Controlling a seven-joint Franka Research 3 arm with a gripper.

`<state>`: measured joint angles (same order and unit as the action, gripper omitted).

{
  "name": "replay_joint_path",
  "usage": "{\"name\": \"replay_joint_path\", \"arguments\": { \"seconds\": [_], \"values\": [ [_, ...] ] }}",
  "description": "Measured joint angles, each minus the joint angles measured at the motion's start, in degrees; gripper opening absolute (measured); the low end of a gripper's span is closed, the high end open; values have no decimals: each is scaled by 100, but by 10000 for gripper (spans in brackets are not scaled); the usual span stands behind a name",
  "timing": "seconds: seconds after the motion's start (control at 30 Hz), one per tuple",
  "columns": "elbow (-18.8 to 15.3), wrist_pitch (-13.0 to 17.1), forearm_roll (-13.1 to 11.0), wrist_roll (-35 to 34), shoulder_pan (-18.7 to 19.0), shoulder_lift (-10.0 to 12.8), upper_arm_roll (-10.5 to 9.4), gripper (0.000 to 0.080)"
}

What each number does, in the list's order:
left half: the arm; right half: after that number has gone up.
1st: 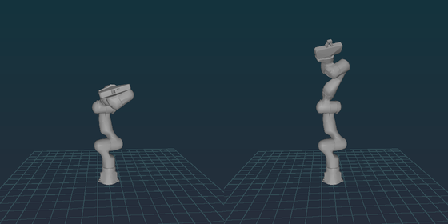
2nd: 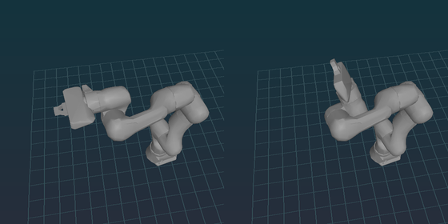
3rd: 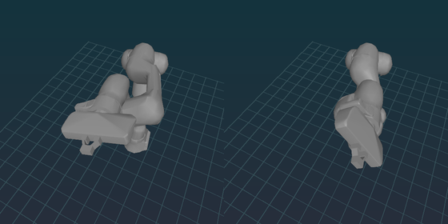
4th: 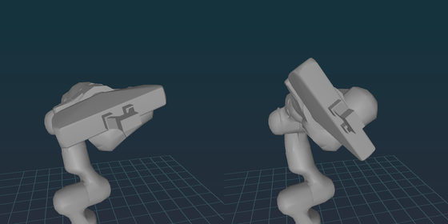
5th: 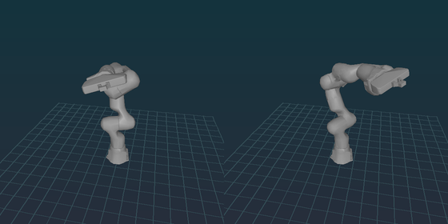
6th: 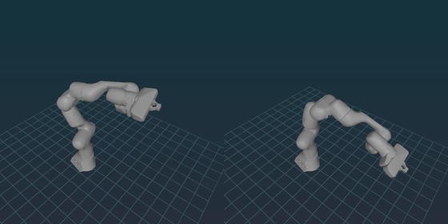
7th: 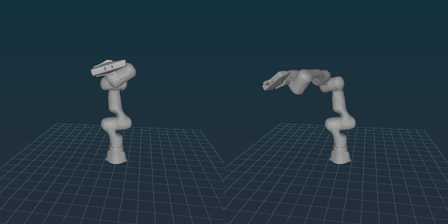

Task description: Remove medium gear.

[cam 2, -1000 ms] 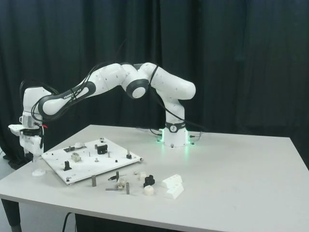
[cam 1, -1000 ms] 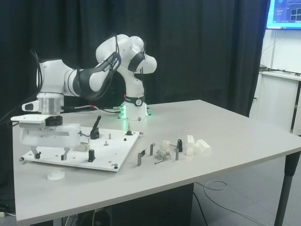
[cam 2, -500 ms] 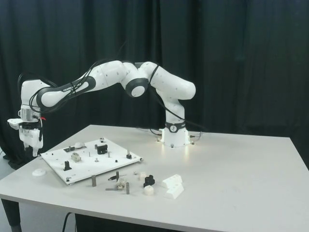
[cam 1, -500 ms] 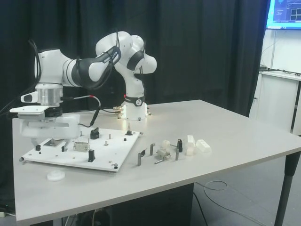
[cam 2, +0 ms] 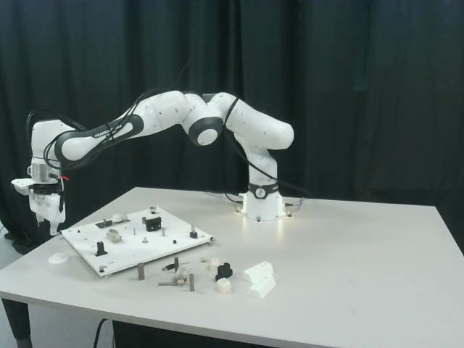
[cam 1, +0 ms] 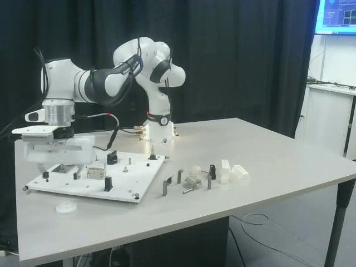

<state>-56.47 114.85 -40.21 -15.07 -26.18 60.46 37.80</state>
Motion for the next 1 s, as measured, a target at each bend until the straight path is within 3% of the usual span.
{"name": "replay_joint_path", "arguments": {
  "seconds": [0.53, 1.0],
  "values": [
    [-3, -99, 23, 199, 0, 2, 11, 800],
    [-76, -735, 50, 387, -1, 2, 273, 800]
  ]
}}
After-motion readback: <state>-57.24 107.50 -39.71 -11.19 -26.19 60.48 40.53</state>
